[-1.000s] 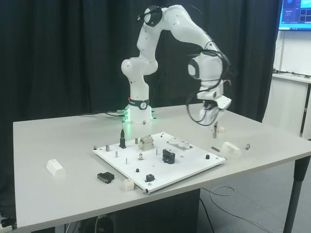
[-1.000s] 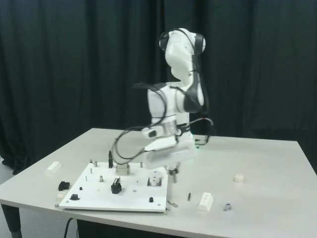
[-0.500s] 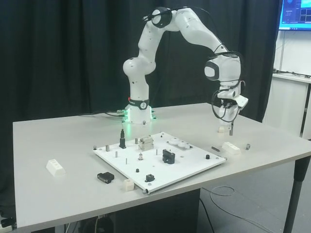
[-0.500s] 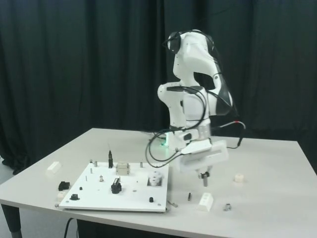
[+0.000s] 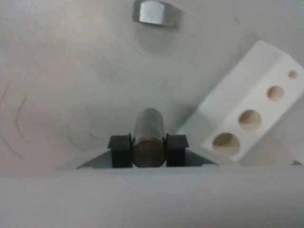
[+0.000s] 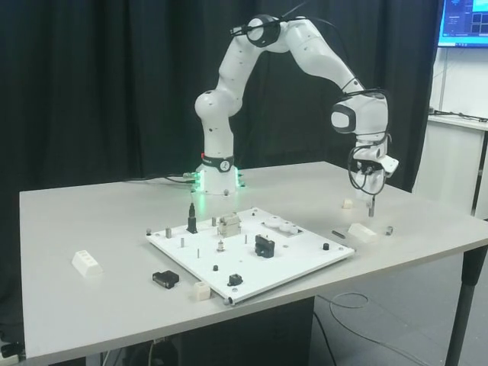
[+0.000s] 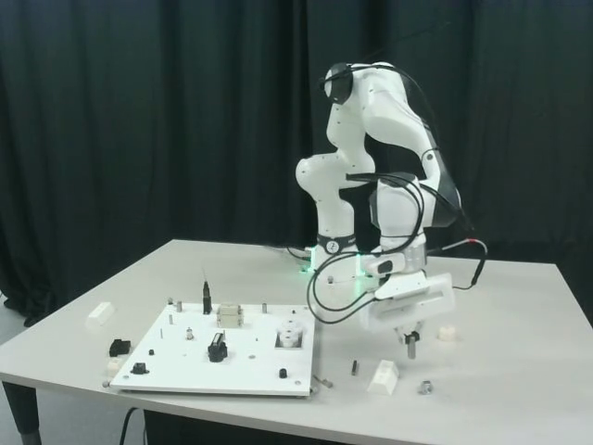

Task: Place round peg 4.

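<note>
Setting: black curtain behind a grey table (image 6: 91, 221); white arm bolted at the far side.
Board: white board (image 6: 305, 263) at mid-table, carrying small fittings.
Gripper: gripper (image 5: 148, 151) hangs above the table off the board's edge, its two black fingers (image 5: 120, 150) pressed against a peg.
Peg: round peg (image 5: 149, 137) pinched upright between the fingers, its lower length free below them; in the second room view (image 7: 411, 349) it hangs just above the table.
Block: white block (image 5: 249, 114) with a row of round holes lies just beside and below the peg.
Nut: grey hex nut (image 5: 155, 12) lies near the block.
Handling, judged: metal, stiff, smooth, so likely slippery; light; not fragile.
Hold, judged: grip near the top end suits it, leaving the tip clear for a hole.
</note>
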`<state>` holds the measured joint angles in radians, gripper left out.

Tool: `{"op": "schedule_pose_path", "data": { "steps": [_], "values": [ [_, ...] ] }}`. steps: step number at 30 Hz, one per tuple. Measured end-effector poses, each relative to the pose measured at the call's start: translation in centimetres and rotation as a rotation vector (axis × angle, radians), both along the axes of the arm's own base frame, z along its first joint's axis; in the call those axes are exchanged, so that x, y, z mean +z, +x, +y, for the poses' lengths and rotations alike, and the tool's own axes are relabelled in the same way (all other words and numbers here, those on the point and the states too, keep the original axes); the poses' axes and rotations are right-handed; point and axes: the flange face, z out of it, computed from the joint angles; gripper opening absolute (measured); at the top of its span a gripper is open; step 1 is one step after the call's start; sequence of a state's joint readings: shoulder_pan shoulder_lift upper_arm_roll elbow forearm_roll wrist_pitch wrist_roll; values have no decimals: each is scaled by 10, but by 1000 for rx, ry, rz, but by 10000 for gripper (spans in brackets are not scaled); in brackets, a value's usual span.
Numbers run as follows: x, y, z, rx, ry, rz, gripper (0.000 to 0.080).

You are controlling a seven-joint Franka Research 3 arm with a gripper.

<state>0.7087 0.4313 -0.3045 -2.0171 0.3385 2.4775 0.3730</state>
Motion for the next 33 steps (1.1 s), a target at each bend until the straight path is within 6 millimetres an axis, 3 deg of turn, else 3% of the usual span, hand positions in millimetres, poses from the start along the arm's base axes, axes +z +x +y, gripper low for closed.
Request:
{"op": "schedule_pose_path", "data": {
  "steps": [12,33],
  "values": [
    [-18,-6,17,11,-16,-15,149],
    [-29,-4,20,3,-27,-16,149]
  ]
}}
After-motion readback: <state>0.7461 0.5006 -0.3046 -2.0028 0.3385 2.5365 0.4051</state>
